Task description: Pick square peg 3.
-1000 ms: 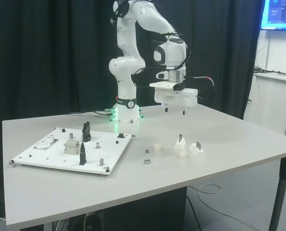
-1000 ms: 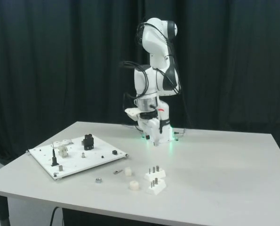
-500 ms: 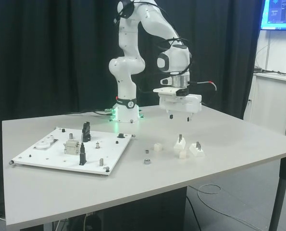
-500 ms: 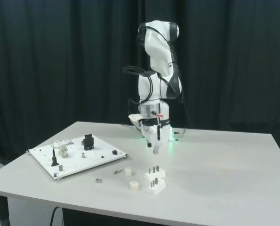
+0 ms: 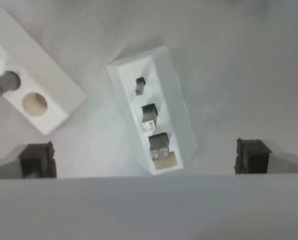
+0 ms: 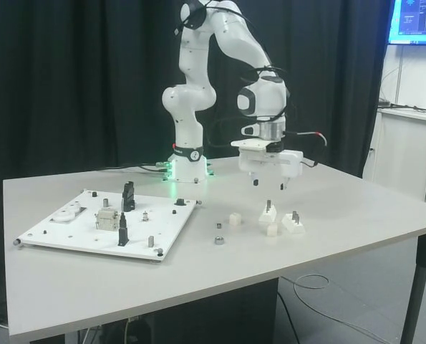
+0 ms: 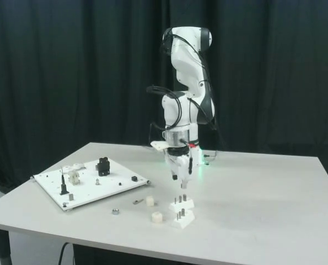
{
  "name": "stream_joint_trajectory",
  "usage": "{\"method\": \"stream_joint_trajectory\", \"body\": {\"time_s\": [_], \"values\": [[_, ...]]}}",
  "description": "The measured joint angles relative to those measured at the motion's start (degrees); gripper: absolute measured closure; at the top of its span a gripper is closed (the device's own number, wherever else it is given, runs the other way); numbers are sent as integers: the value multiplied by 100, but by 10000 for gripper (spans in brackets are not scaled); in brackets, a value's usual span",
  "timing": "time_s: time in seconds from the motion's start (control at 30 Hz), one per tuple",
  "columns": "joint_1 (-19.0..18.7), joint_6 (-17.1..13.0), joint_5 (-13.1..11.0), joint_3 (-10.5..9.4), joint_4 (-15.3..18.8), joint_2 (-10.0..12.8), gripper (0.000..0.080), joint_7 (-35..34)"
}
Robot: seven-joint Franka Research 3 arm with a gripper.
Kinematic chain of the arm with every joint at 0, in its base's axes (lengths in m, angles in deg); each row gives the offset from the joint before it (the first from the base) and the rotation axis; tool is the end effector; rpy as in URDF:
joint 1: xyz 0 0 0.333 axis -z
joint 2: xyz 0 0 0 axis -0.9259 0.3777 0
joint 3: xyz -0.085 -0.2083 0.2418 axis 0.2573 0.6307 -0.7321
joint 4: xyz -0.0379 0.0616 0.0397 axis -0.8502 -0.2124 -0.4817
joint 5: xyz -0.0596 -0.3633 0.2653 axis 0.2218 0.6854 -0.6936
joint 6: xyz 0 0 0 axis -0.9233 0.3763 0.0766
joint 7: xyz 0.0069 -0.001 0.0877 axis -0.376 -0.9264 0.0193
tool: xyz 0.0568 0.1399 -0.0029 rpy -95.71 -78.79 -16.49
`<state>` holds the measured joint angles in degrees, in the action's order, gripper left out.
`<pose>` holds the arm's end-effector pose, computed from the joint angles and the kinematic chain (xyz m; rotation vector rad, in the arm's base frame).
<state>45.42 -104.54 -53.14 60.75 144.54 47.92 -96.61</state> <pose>0.5246 0.0589 0.1900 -1.9688 2.3820 -0.0070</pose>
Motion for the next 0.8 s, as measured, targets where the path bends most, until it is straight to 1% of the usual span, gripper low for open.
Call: {"method": "stream_joint_trajectory", "body": {"time_s": [0.23,0.57,0.8], "values": [[-59,-45,0,-82,-54,240,3,196],[-75,-179,0,-280,-94,573,3,444],[-74,-283,0,-321,-114,749,3,553]]}}
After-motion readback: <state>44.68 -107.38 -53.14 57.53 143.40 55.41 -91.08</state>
